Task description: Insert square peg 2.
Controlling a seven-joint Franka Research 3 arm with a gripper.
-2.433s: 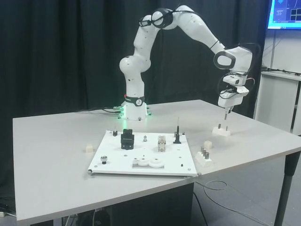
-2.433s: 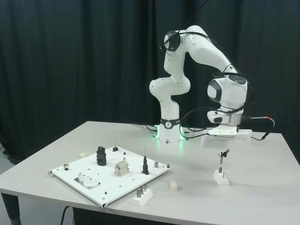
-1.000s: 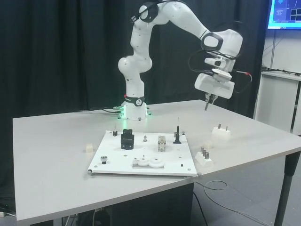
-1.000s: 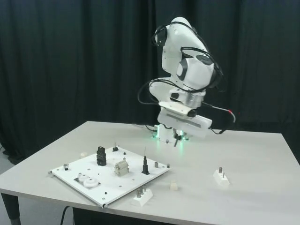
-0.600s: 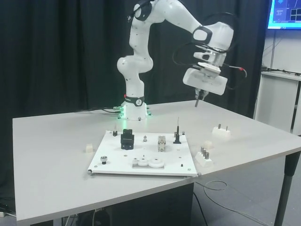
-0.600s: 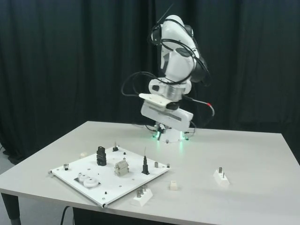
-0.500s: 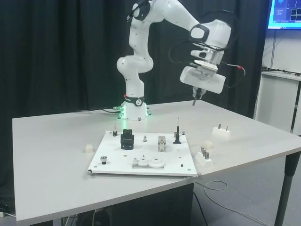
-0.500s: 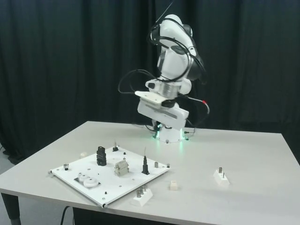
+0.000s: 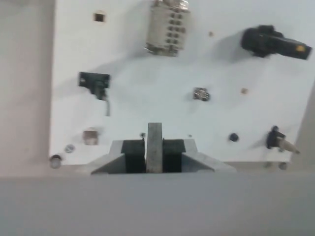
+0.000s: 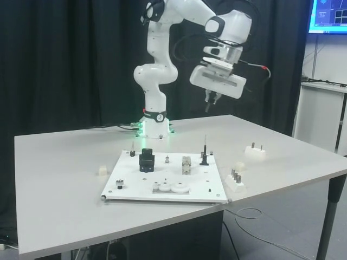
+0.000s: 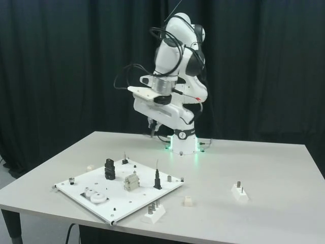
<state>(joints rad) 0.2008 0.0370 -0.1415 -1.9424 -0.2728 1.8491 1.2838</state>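
Pincer [image 10: 209, 106] now above board [image 10: 168, 179], peg [image 9: 154, 147] half-hidden.

I see a white block [image 10: 103, 170] left of the board, a small white cube [image 10: 239, 166] right of it, and a black curtain [image 10: 65, 59] behind.

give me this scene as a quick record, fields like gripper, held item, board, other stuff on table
gripper: gripper shut on the square peg, raised well above the table
held item: grey square peg upright between the fingers
board: white assembly board flat on the grey table, near its front edge
board parts: black block, white gears, black upright post
off board: peg holder with two pegs left standing, peg rack, small white cube
task state: peg not yet inserted
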